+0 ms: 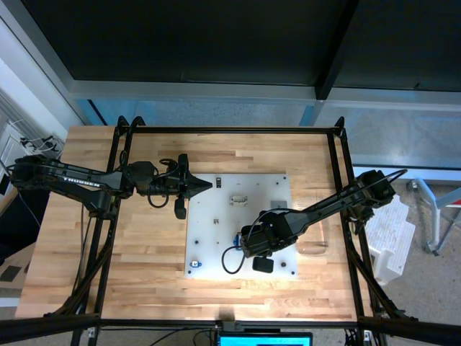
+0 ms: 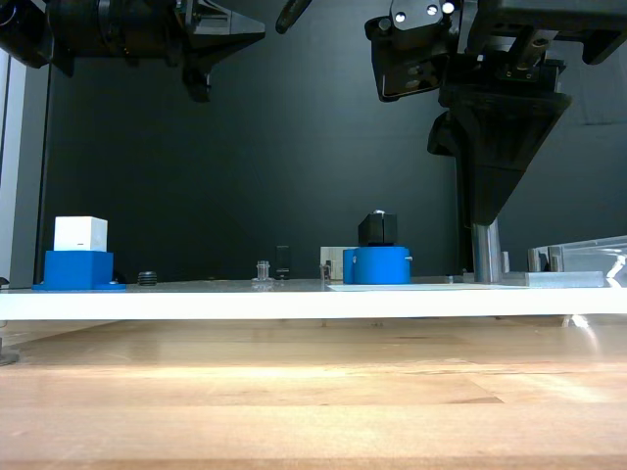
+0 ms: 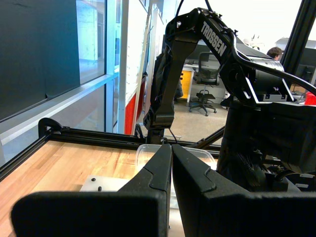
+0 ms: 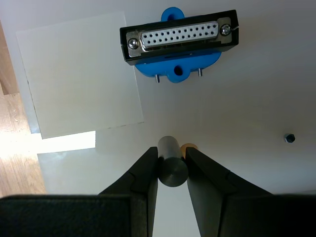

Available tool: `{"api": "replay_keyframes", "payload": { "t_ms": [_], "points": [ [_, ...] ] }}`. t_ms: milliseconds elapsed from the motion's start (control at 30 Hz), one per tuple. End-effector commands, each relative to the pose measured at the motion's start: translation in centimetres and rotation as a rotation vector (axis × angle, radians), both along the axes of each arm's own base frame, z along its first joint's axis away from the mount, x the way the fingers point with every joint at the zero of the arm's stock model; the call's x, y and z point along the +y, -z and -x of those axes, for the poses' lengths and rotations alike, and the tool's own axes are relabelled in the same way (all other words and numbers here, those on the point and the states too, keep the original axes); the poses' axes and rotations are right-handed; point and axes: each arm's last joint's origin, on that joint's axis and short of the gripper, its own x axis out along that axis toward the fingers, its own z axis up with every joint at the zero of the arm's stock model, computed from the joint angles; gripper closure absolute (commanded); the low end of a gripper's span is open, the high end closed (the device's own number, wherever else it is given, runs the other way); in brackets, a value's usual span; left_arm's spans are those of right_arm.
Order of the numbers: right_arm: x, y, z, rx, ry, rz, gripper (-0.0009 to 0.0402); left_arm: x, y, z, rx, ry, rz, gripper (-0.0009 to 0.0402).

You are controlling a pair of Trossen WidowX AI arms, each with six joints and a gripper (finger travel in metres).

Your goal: Pick the 16mm cylinder and install on the taskboard

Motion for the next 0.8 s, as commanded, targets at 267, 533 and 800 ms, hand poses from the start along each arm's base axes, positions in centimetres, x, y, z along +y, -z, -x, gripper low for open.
{"api": "replay_keyframes", "payload": {
  "t_ms": [267, 533, 800],
  "points": [
    [-0.06, 0.0, 0.08, 0.009, 0.0, 0.007, 0.0393, 0.0, 0.01, -0.01, 0.0, 0.0, 0.0, 0.0393],
    [-0.15, 0.05, 0.25, 0.027, 0.001, 0.017, 0.0393, 0.01, 0.01, -0.01, 0.0, 0.0, 0.0, 0.0393],
    [-0.27, 0.07, 0.35, 0.037, 0.003, 0.028, 0.0393, 0.01, 0.01, -0.01, 0.0, 0.0, 0.0, 0.0393]
  ]
}}
